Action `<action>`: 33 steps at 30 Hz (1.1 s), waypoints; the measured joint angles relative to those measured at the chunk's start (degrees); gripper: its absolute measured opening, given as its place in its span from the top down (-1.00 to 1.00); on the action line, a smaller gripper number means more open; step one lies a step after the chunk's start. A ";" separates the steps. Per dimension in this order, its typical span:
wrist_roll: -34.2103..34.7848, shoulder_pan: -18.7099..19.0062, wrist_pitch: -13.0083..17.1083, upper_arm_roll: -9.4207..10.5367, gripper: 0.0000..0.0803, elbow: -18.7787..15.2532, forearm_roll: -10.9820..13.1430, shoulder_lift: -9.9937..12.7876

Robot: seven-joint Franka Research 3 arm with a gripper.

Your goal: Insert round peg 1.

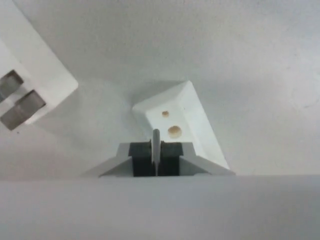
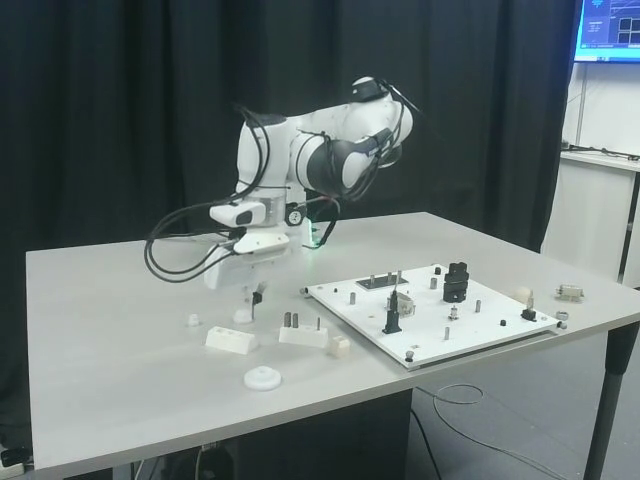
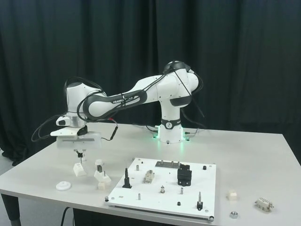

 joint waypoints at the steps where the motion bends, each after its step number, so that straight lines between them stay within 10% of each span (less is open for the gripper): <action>1: 0.01 0.12 -0.20 -0.30 0.92 0.00 -0.10 0.00; 33: 7.97 0.95 -3.25 -1.51 0.92 3.94 0.88 -0.34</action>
